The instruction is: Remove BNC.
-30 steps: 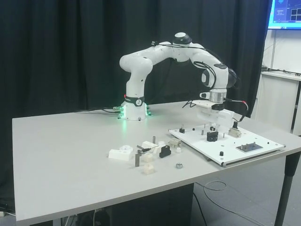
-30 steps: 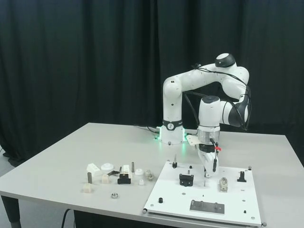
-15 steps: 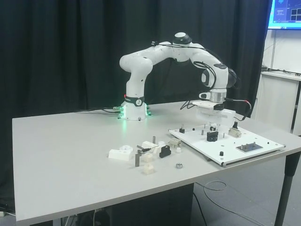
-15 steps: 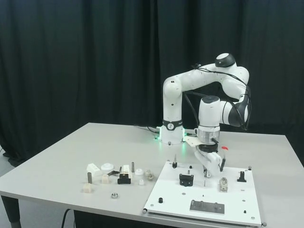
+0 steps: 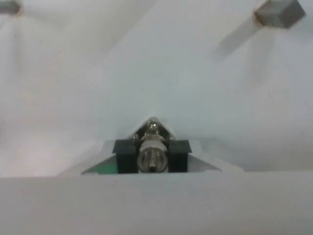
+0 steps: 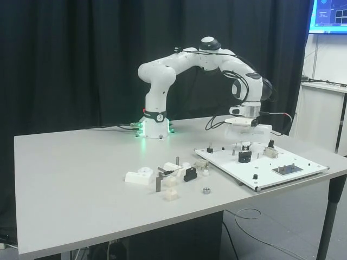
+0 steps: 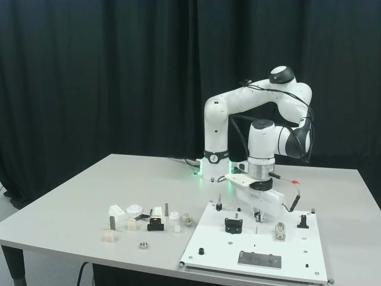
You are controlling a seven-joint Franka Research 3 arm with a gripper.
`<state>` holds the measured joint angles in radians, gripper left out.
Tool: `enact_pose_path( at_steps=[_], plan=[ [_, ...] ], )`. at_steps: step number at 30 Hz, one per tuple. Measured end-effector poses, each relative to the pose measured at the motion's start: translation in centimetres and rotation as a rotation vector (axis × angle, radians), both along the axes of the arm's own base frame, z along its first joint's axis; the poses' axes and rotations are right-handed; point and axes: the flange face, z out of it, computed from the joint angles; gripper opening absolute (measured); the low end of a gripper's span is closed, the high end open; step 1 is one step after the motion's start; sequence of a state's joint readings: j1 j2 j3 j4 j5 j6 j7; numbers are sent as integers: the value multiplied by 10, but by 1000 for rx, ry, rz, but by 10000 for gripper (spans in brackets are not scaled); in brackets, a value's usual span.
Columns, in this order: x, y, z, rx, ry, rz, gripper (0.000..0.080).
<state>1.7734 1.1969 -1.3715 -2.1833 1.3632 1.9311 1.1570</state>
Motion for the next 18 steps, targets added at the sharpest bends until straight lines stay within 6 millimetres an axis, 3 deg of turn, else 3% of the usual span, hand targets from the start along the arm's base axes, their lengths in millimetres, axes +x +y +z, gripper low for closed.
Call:
enact_pose_path(
  at_steps=[18],
  plan=[
    [-1,0,1,1,-3,264,129]
  ],
)
